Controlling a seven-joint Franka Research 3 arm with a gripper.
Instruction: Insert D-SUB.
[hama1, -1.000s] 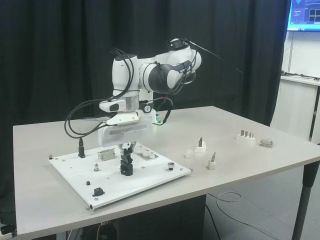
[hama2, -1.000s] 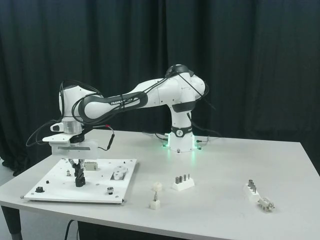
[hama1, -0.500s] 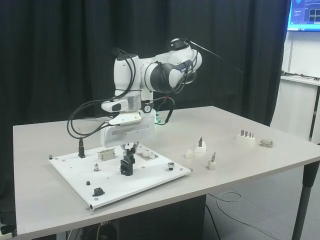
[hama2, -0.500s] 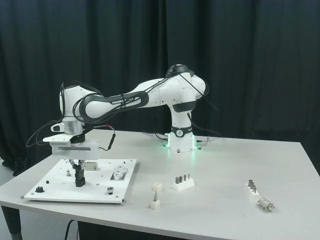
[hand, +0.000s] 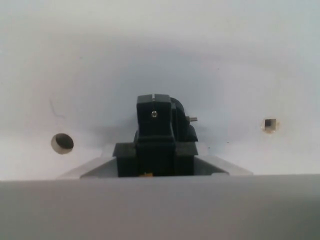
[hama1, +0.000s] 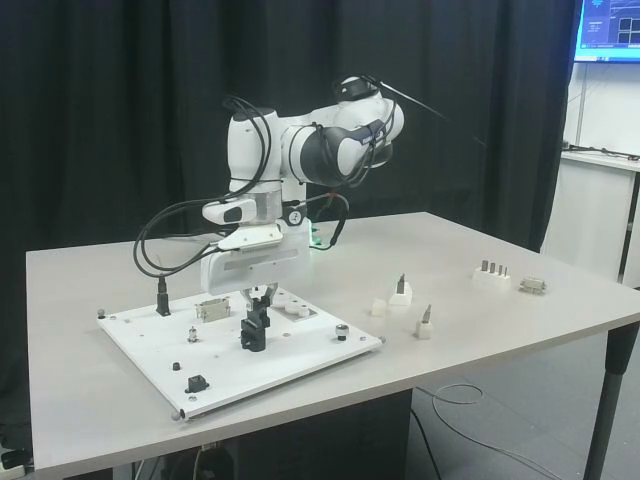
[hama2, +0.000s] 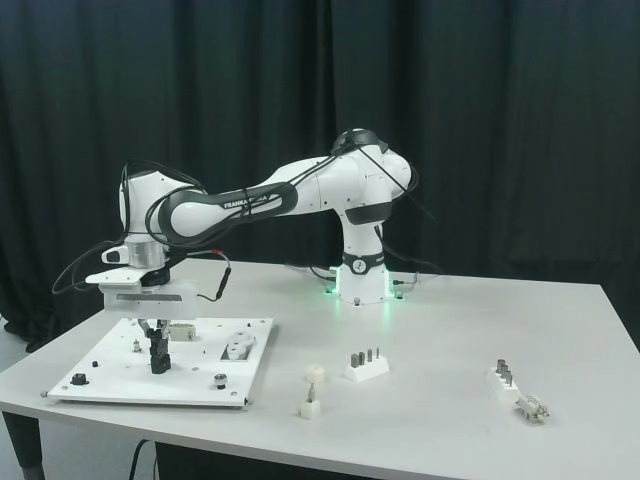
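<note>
Gripper (hama1: 255, 312) grips black connector (hand: 156, 131) above white board (hama1: 230, 345).

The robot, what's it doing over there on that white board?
The white arm is reaching out over the white board at one end of the grey table. Its end effector hangs just above a small black part standing on the board. The wrist view looks straight down on that black part. A few little white holders with pins sit further along the table, untouched.
</note>
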